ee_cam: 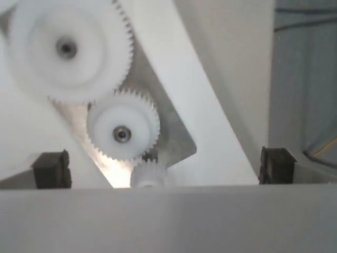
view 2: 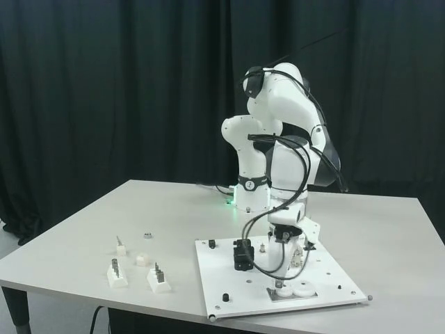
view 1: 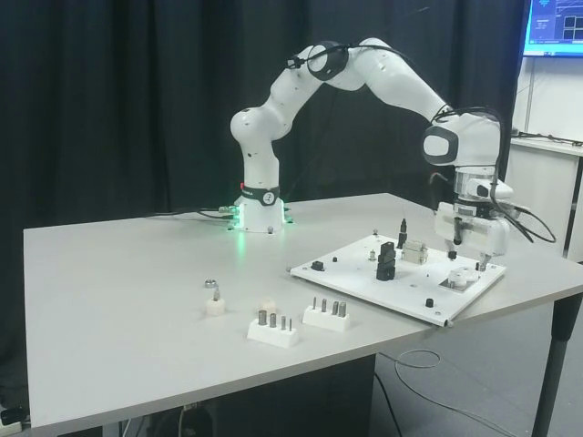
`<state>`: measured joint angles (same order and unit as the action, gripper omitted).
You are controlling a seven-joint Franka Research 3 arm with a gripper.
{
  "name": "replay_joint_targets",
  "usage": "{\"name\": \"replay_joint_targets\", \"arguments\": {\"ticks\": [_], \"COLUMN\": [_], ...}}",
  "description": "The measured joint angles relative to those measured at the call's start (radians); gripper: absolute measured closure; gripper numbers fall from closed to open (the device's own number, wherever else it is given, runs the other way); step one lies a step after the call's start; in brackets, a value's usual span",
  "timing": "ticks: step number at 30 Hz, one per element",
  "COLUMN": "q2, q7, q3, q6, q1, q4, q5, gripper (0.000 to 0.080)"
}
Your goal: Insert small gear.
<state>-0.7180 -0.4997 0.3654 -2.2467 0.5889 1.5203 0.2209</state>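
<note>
In the wrist view a large white gear and a medium white gear sit meshed on a grey metal plate. The small white gear stands against the medium gear's teeth, its lower half hidden by a pale band across the picture. My gripper hangs over this spot, open, its black fingertips wide apart with nothing held between them. From the room, the gripper hovers just above the gear plate on the white board. The other room camera shows the gripper over the gears.
On the board stand a black block, a white connector and small pegs. Left of the board on the grey table are two white holders with metal pins and a small white stand. The board's corner lies near the table edge.
</note>
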Motion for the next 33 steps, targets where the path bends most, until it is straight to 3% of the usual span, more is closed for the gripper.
{"name": "replay_joint_targets", "arguments": {"ticks": [20, 33], "q2": [0.008, 0.015], "q7": [0.629, 0.742], "q3": [0.022, 0.022], "q6": [0.001, 0.001], "q1": [0.008, 0.019], "q4": [0.007, 0.033], "q5": [-0.013, -0.013], "gripper": [0.0003, 0.0003]}}
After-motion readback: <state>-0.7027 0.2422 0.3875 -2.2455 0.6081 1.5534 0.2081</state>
